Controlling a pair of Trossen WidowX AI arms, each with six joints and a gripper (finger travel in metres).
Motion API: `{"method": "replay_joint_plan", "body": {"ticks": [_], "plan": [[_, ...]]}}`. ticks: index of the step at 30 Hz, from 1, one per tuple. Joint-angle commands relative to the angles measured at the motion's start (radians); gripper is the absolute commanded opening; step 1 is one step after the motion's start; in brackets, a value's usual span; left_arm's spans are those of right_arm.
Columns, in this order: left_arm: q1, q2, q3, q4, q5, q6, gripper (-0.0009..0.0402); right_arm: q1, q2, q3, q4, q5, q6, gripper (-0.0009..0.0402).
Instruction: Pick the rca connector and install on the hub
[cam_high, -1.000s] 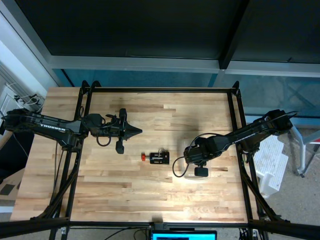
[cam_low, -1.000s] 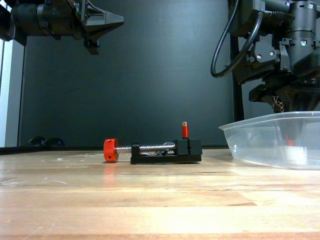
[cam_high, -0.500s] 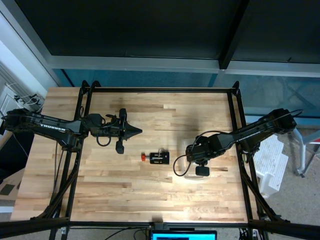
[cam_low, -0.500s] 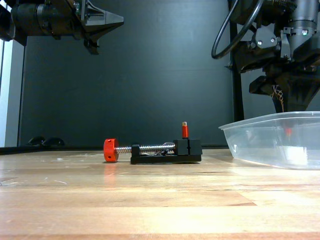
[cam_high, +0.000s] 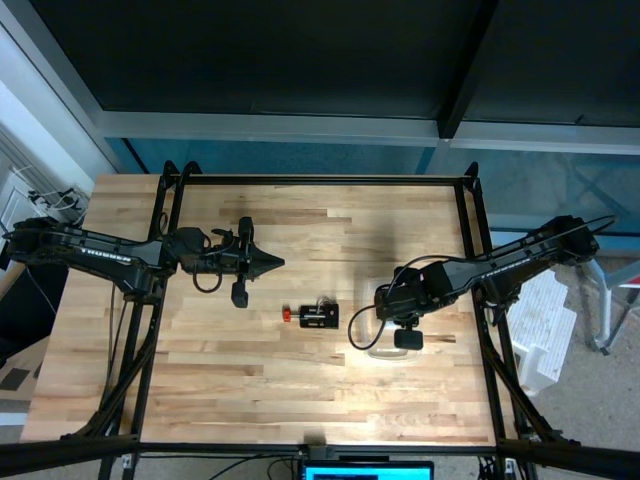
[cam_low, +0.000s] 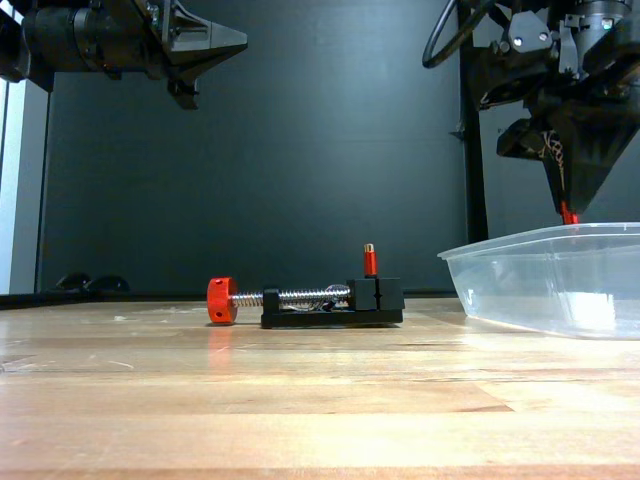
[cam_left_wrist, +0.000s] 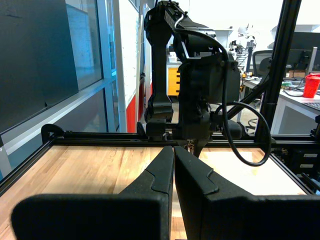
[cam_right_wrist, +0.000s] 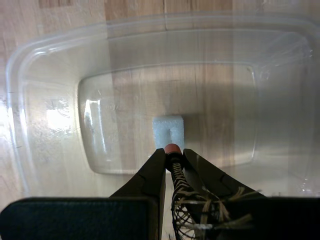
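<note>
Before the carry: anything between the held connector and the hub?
Nothing visible. The right gripper, shut on the rca connector, hangs just above the clear tray's rim, the hub beyond. The left gripper is parked high, well aside.

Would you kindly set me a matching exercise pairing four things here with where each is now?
Things:
1. rca connector
2. hub
3. whitish piece
4. left gripper

Places:
A. on the tray floor
B. on the table, left of the tray
C. in the right gripper, jaws shut, above the tray
D. raised at the left, jaws shut, empty

Pairs: 1-C, 2-B, 3-A, 4-D
</note>
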Motion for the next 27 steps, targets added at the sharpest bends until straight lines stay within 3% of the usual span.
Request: {"method": "replay_joint_plan", "body": {"ticks": [1, 27], "plan": [[0.000, 0.000, 0.000, 0.000, 0.000, 0.000, 0.0000, 0.000, -0.005, 0.003, -0.002, 0.001, 0.000, 0.0004], [0.000, 0.000, 0.000, 0.000, 0.000, 0.000, 0.0000, -0.002, -0.006, 0.012, -0.002, 0.001, 0.000, 0.0004]]}}
